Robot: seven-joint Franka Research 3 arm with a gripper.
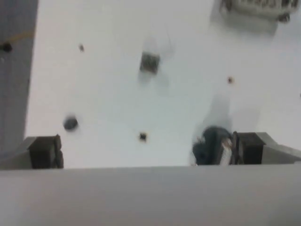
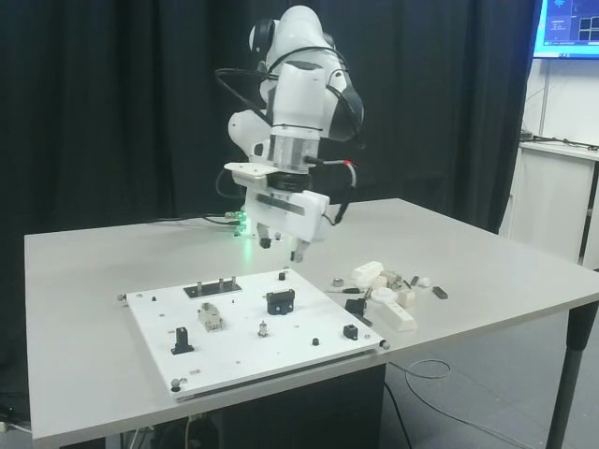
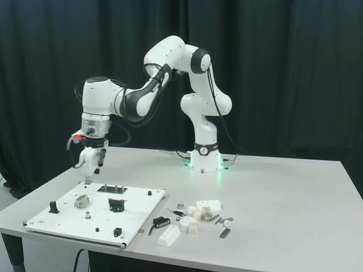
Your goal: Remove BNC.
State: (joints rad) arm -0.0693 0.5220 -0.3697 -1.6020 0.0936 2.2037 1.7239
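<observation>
BNC connector (image 2: 264, 328) is standing upright on white board (image 2: 243, 369) near its middle, apart from the claw. Wrist view: claw (image 1: 146, 151) is sitting released, fingers wide apart, over the board; no readable writing. First room view: claw (image 2: 279, 248) is hovering above board's far edge. Second room view: arm is reaching out, claw (image 3: 91, 170) pointing down over desk (image 3: 295, 198).

no readable text, labels, brands, numbers or signs anywhere
</observation>
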